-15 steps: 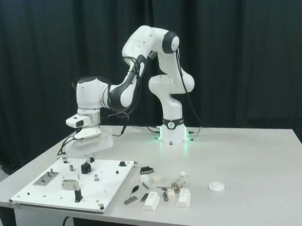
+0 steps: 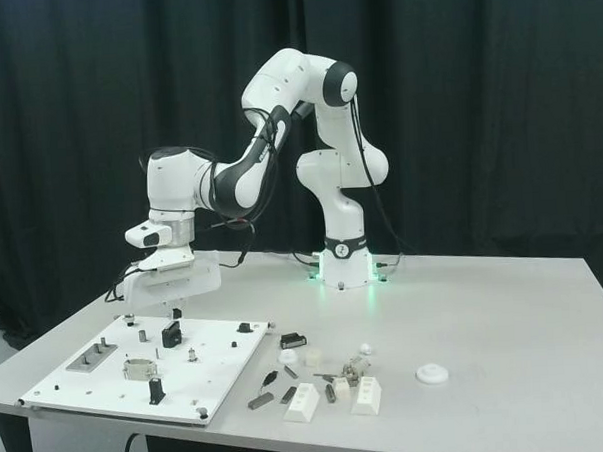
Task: Remove BNC.
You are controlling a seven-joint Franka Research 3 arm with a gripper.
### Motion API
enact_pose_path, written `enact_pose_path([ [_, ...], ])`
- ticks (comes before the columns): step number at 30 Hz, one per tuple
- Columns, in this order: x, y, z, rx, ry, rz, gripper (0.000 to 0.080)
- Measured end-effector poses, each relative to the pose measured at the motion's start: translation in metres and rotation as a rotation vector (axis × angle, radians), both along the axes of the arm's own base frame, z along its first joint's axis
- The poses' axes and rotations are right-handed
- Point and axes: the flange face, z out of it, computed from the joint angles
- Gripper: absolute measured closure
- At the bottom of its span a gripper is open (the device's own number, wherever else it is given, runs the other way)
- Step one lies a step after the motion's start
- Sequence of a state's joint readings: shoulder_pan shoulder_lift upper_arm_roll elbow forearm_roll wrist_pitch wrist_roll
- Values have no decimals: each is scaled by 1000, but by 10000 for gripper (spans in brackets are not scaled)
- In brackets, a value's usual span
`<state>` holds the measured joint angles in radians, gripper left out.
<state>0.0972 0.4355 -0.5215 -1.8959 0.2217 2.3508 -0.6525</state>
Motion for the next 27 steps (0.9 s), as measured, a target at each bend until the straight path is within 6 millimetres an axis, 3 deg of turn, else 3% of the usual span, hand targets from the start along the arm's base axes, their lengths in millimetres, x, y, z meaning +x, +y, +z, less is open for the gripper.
enact_pose_path([
  [13,3,-1,7,4,-11,-84,803],
  [14,4,-1,8,5,-12,-87,660],
  [19,6,-3,13,5,-15,-93,660],
  [20,6,-3,14,5,-15,-96,320],
  [27,9,-3,19,4,-16,-117,320],
])
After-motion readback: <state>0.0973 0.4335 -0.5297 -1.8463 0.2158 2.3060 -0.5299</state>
